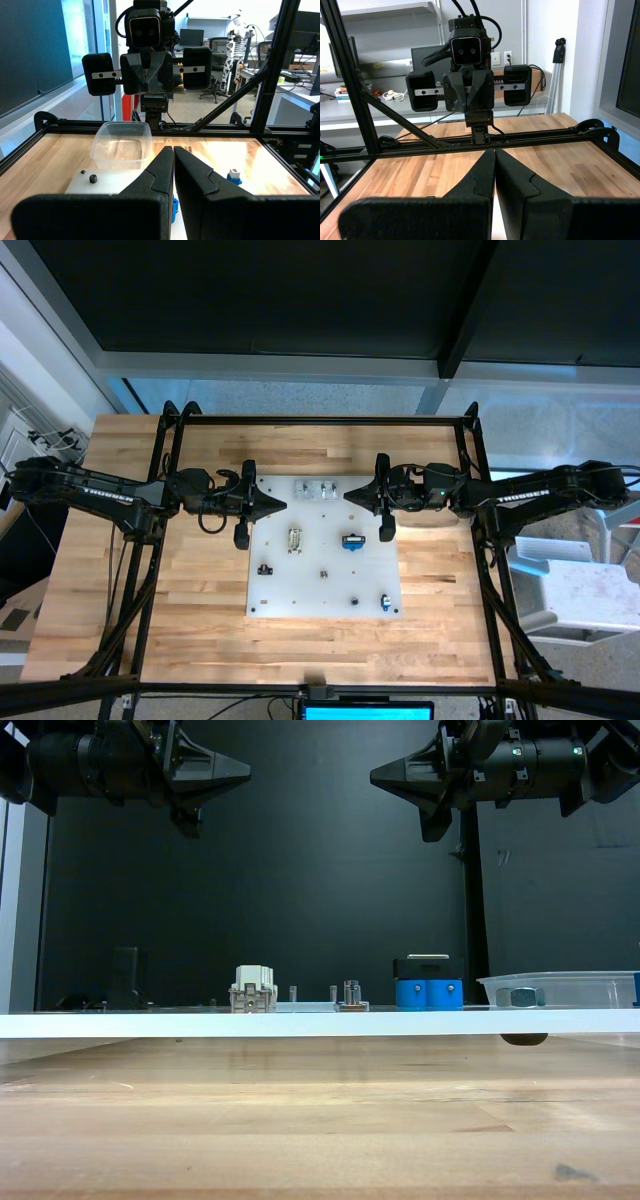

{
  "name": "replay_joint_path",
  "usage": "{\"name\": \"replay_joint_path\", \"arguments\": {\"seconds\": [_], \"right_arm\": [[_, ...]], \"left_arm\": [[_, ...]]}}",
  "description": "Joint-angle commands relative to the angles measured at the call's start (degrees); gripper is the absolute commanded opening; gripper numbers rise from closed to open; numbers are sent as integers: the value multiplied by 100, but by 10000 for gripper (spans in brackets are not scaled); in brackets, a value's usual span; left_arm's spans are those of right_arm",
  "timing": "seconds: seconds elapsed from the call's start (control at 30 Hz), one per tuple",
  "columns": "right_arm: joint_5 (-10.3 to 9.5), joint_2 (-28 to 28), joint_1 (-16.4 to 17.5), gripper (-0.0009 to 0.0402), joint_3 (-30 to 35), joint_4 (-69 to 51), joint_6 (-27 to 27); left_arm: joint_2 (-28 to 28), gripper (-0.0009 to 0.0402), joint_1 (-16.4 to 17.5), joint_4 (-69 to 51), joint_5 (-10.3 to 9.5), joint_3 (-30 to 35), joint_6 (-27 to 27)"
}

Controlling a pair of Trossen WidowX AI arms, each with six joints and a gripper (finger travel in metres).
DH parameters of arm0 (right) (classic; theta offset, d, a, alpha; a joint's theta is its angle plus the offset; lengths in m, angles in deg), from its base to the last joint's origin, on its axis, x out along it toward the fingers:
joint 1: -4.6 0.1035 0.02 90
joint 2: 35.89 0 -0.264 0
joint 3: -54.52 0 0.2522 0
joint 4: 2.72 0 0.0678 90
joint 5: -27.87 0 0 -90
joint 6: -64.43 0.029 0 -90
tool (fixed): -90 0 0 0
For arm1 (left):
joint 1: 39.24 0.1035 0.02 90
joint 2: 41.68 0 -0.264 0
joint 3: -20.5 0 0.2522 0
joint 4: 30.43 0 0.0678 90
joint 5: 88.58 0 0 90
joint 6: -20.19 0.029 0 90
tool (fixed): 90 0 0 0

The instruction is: Unfasten the M12 fastener and place in the container

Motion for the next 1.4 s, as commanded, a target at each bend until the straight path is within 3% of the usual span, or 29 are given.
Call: {"name": "replay_joint_path", "arguments": {"seconds": [0.03, 0.57, 0.83, 0.97, 1.07, 1.4], "right_arm": [[46, 0, 0, 0, 2, -229, -2], [-15, 0, 28, 0, 4, -146, 24], [92, -9, 330, 0, 697, -2079, -44], [376, -9, 592, 0, 1156, -3244, 13], [815, -9, 866, 0, 1495, -4083, 164], [1268, -90, 1541, 0, 2350, -5947, 1132]], "left_arm": [[0, 0, 2, 0, 0, 0, 2], [0, 0, 2, -2, 0, 0, 2], [0, 0, 2, 2, 0, 0, 2], [0, 0, 4, -2, 0, 0, 2], [0, 0, 4, 0, 0, 0, 2], [0, 0, 2, -2, 0, 0, 2]]}}
